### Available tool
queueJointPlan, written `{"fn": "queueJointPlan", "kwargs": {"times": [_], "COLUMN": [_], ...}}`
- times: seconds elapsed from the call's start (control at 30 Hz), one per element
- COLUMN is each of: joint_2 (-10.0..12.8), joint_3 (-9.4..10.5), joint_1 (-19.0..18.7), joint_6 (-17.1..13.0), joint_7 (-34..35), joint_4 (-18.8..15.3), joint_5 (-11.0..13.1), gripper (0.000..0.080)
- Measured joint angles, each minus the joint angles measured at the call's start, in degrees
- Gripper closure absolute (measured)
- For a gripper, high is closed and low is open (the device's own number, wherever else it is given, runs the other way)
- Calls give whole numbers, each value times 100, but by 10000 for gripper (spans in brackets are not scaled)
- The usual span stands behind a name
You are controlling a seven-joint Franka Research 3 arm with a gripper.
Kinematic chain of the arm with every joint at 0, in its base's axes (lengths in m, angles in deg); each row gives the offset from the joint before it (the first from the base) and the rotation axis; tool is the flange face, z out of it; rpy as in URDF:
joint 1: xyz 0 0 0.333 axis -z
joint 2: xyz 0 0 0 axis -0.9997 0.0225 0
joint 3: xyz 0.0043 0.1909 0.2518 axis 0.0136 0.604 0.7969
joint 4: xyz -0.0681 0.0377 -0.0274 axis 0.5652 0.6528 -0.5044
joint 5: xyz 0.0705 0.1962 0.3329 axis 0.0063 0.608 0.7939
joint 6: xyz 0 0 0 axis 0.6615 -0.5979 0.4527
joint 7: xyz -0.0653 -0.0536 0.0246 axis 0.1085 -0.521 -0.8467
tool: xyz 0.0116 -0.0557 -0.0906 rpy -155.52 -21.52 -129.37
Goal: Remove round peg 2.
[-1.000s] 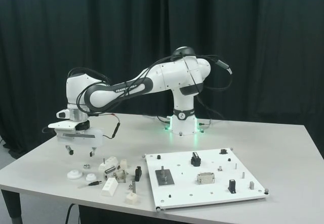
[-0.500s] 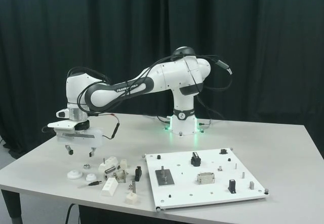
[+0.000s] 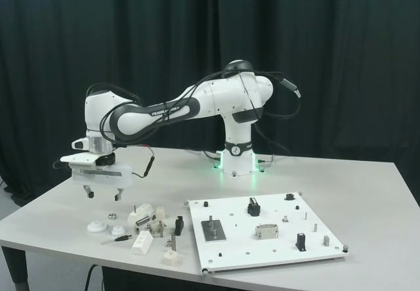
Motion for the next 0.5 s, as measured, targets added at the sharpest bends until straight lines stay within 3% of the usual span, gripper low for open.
{"fn": "queueJointPlan", "kwargs": {"times": [0.5], "joint_2": [0], "joint_3": [-65], "joint_1": [3], "joint_6": [48], "joint_7": [1], "joint_4": [66], "joint_5": [-59], "gripper": [3]}}
